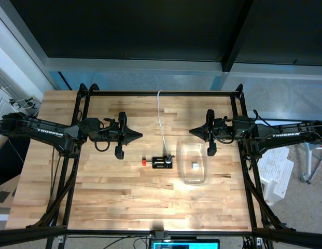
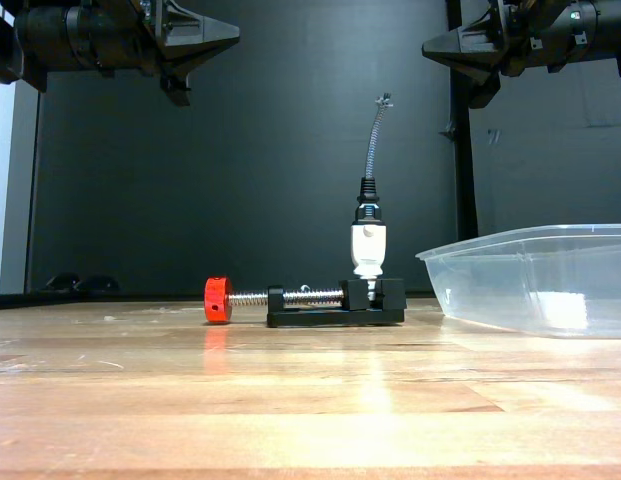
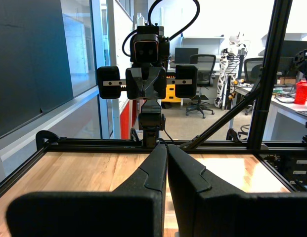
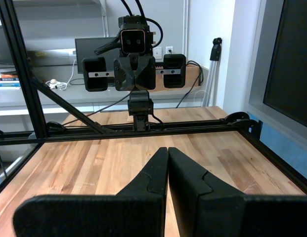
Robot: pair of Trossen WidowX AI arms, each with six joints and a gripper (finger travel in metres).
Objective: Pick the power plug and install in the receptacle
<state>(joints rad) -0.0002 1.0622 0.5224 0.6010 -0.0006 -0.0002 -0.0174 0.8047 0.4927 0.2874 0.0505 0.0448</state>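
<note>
The white receptacle [image 2: 368,248] stands upright, clamped in a black mini vise [image 1: 162,162] at the table's middle. On top of it sits the black power plug [image 2: 367,197], its thin wire rising above. A long white cable [image 1: 161,119] runs from the vise toward the far edge. My left gripper [image 1: 139,136] hovers high, left of the vise and well apart from it. My right gripper [image 1: 192,130] hovers high to the right. The wrist views show each one shut and holding nothing: the left gripper [image 3: 166,148] and the right gripper [image 4: 167,149].
The vise's red knob [image 2: 218,299] points left. A clear plastic tray [image 1: 181,161] right of the vise holds a small white cube [image 1: 195,165]. A black metal frame [image 1: 161,94] borders the wooden table.
</note>
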